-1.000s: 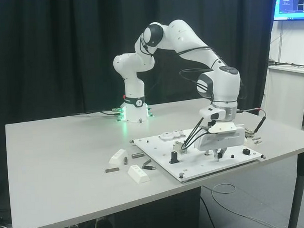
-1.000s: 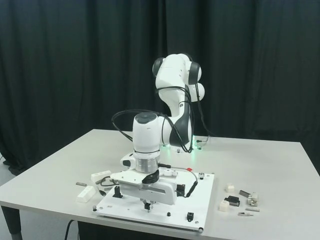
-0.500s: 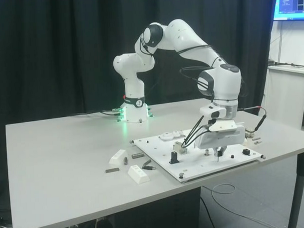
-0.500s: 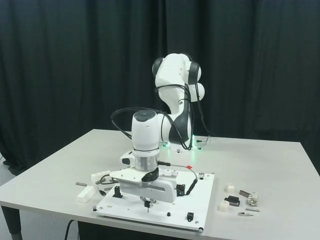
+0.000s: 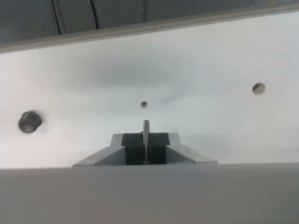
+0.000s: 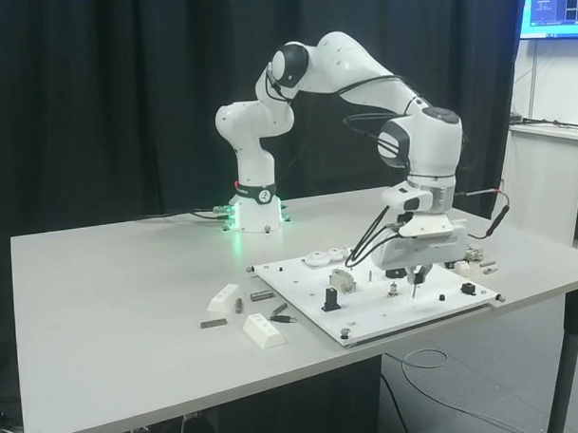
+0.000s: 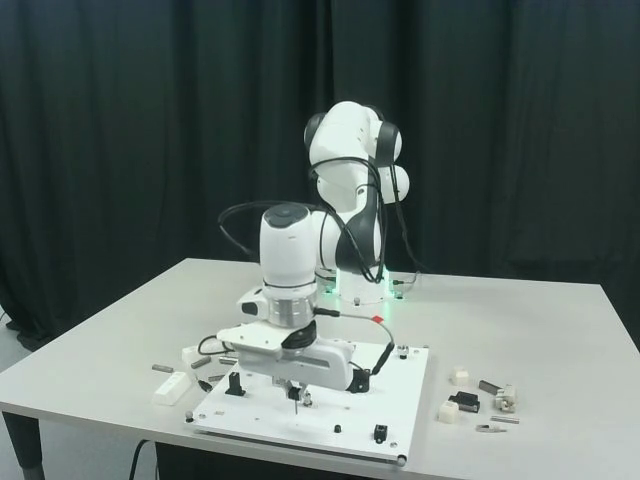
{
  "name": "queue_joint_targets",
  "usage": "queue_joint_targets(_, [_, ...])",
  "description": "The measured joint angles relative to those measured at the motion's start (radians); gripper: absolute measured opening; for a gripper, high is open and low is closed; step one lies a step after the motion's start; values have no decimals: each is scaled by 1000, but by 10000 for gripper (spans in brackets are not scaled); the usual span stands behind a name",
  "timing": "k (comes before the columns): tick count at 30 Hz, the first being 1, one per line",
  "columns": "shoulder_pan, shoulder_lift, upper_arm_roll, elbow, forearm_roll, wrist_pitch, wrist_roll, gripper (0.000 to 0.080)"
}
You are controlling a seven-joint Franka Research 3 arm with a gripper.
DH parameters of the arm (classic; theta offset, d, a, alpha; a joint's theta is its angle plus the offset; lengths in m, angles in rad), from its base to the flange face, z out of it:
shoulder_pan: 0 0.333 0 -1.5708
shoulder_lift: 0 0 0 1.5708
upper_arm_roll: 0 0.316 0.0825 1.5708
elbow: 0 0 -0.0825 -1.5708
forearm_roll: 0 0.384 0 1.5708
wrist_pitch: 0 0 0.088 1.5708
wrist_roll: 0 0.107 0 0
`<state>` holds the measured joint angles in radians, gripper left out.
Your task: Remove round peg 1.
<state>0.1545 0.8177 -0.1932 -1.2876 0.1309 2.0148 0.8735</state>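
A thin round peg (image 5: pixel 146 135) is being pinched between the closed fingers of the gripper (image 5: pixel 145 148) and is being held clear above the white board (image 5: pixel 196 70), its tip hanging over a small hole (image 5: pixel 144 104) (two more holes are seen further off). In the room views the gripper (image 6: pixel 416 272) is being carried above the board (image 6: pixel 368 304) on the grey table (image 6: pixel 112 308).

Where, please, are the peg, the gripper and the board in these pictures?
peg (image 5: pixel 146 133): wrist view, middle of its thin shaft.
gripper (image 5: pixel 145 148): wrist view, midway between the fingertips.
board (image 6: pixel 368 313): first room view, bare white surface near its front edge.
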Motion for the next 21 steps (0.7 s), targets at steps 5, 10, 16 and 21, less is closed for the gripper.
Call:
queue_joint_targets(5, [-1, -2, 0, 26, 0, -34, 0, 16])
queue_joint_targets(10, [-2, -2, -1, 36, -1, -44, -2, 16])
queue_joint_targets(16, [-2, -2, -3, 36, -1, -44, -4, 16])
queue_joint_targets(21, [-2, -2, -6, 36, -1, -44, -6, 16])
